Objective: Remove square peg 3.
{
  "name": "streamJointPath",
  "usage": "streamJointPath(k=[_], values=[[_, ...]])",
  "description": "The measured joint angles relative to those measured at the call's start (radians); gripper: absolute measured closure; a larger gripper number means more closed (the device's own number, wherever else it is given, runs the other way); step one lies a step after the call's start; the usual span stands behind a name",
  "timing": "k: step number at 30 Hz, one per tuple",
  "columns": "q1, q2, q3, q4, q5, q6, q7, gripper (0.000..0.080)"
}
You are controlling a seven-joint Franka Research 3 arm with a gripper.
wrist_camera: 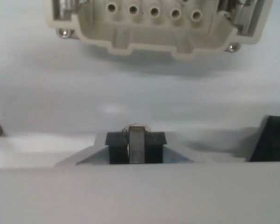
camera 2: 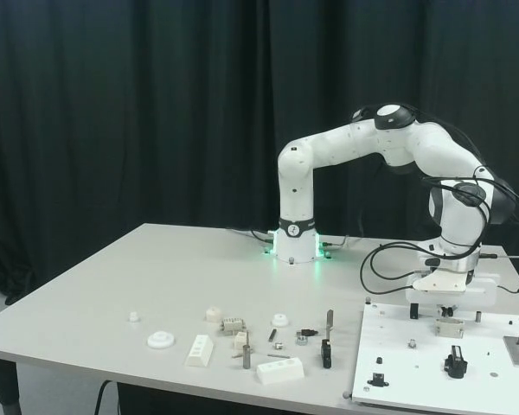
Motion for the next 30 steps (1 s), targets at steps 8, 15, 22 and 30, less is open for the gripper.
streamJointPath(k=[8, 15, 22, 30], values=[[0.0, -0.002, 0.0, 0.0, 0.0, 0.0, 0.002, 0.0729], [0.0, -0.007, -0.005, -0.001, 0.0, -0.006, 0.002, 0.0731], [0.0, -0.023, -0.026, -0.001, -0.005, -0.032, 0.002, 0.0731], [0.0, -0.033, -0.073, 0.001, -0.007, -0.078, 0.0, 0.0731]])
